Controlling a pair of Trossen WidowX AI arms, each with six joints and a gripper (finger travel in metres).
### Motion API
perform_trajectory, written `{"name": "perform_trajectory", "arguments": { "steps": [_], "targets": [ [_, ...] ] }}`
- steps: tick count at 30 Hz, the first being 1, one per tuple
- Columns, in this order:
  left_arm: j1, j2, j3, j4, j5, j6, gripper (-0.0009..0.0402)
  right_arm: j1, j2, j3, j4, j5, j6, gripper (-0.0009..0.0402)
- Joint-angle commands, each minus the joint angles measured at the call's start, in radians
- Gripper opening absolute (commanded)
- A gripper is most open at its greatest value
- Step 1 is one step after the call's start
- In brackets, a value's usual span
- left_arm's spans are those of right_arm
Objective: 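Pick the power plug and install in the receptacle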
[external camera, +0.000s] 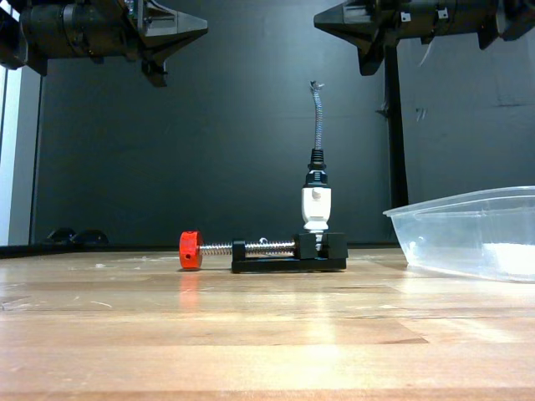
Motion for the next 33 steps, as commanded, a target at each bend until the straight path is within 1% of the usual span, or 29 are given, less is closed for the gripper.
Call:
{"name": "perform_trajectory", "arguments": {
  "steps": [1, 11, 16, 17, 33],
  "targets": [
    [0.0, 0.0, 0.0, 0.0, 0.0, 0.0, 0.0, 0.0, -0.012, -0.022, 0.023, 0.0, 0.001, 0.0],
    [0.0, 0.0, 0.0, 0.0, 0.0, 0.0, 0.0, 0.001, -0.04, -0.051, 0.02, -0.005, 0.029, 0.0],
    [0.0, 0.0, 0.0, 0.0, 0.0, 0.0, 0.0, 0.002, -0.043, -0.052, 0.019, -0.006, 0.029, 0.0],
    [0.0, 0.0, 0.0, 0.0, 0.0, 0.0, 0.0, 0.002, -0.044, -0.052, 0.019, -0.011, 0.029, 0.0],
    [0.0, 0.0, 0.0, 0.0, 0.0, 0.0, 0.0, 0.002, -0.042, -0.057, 0.011, -0.01, 0.028, 0.0]
  ]
}}
